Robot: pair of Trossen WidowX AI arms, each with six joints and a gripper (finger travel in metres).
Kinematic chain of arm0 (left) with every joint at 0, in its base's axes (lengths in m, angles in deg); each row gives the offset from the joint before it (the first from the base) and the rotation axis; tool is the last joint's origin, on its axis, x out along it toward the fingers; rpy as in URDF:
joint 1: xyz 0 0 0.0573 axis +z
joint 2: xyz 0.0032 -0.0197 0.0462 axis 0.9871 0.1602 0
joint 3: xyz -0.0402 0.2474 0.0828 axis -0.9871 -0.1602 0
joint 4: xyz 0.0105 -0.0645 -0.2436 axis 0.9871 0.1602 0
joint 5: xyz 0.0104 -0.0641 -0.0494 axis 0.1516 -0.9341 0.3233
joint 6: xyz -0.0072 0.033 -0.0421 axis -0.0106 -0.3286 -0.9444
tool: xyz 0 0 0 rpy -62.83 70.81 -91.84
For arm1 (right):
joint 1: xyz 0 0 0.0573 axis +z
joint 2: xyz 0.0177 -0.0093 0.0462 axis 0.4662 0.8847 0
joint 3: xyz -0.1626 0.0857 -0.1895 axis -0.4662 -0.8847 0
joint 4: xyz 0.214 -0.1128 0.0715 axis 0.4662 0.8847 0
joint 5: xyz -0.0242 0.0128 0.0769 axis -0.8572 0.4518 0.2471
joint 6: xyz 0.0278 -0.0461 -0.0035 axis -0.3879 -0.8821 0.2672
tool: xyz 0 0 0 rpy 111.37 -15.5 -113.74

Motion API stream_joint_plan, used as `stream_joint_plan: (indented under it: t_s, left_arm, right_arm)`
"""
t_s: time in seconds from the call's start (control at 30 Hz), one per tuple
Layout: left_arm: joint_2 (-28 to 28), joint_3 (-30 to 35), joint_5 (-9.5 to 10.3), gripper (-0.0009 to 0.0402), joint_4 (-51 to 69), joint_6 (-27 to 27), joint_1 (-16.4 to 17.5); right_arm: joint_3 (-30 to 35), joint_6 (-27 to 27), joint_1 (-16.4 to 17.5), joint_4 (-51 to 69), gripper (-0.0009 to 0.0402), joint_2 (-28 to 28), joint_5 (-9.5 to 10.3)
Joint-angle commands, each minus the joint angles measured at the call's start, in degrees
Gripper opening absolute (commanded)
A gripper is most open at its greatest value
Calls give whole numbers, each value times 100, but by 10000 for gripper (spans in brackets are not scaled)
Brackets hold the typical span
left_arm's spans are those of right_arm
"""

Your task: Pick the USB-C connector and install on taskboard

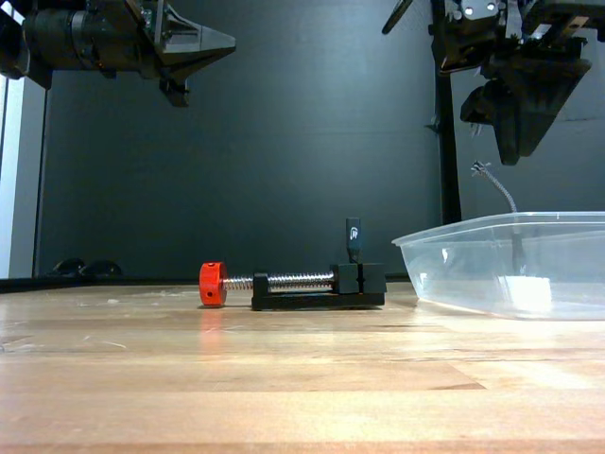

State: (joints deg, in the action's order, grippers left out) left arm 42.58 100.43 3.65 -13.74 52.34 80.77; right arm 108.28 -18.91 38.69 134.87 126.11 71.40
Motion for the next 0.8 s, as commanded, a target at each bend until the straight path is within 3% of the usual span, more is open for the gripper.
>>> stream_joint_plan:
  t_s: [0.03, 0.2, 0.3, 0.8]
  left_arm:
    - [0, 0, 0, 0, 0, 0, 0]
    - [0, 0, 0, 0, 0, 0, 2]
    - [0, 0, 0, 0, 0, 0, 2]
    - [0, 0, 0, 0, 0, 0, 2]
  right_arm:
    - [-4, 24, 52, -13, 158, 151, -90]
    - [-24, 26, 120, -151, 181, 385, -120]
    - [-90, 31, 168, -245, 184, 470, -243]
    - [-468, 103, 251, -968, 186, 793, -243]
